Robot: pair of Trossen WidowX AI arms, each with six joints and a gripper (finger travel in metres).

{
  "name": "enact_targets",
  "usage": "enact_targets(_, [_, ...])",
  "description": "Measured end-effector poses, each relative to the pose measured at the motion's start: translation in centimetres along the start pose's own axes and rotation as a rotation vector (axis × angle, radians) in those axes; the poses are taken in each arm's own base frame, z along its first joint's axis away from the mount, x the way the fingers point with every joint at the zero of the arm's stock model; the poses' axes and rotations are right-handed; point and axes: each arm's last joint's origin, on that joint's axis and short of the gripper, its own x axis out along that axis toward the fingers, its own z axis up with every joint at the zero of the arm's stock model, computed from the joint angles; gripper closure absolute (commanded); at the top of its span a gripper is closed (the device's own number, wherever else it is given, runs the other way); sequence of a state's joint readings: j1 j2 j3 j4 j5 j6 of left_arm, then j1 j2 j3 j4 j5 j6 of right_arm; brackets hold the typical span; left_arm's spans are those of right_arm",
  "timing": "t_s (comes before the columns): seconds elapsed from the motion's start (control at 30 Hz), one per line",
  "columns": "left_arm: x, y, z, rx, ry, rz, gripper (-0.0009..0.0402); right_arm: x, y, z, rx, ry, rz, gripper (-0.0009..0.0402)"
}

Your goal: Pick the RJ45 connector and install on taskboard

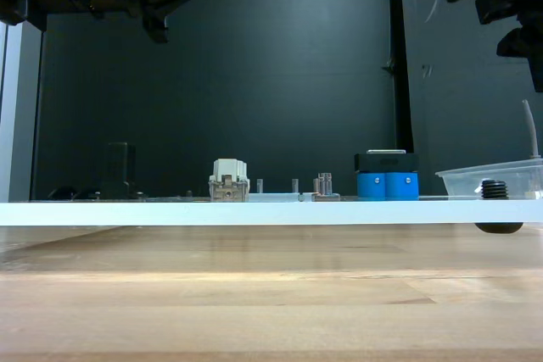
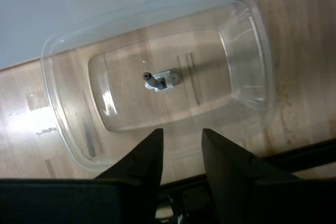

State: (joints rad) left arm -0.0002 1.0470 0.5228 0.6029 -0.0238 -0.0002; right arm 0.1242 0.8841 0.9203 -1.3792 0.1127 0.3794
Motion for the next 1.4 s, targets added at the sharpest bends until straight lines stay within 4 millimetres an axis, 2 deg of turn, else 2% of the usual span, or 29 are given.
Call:
enact_targets(0.23, [0.0, 0.0, 0.0, 0.000, 0.001, 0.000, 0.0393, 2.7, 0.8, -0.5, 0.095, -0.005, -0.033, 0.0218])
enact_targets(0.47, [0.0, 0.0, 0.0, 0.000, 0.000, 0.000, 0.0393, 4.8, 1.6, -0.8, 0.054, -0.063, -0.059, 0.0183])
enact_targets(0.8, [0.0, 0.0, 0.0, 0.000, 0.000, 0.000, 0.0393, 5.9, 1.9, -0.8, 0.000, -0.086, -0.072, 0.0181])
enact_targets(1.4, [0.0, 0.0, 0.0, 0.000, 0.000, 0.000, 0.0393, 7.6, 2.9, 0.3, -0.042, -0.013, -0.107, 0.0181])
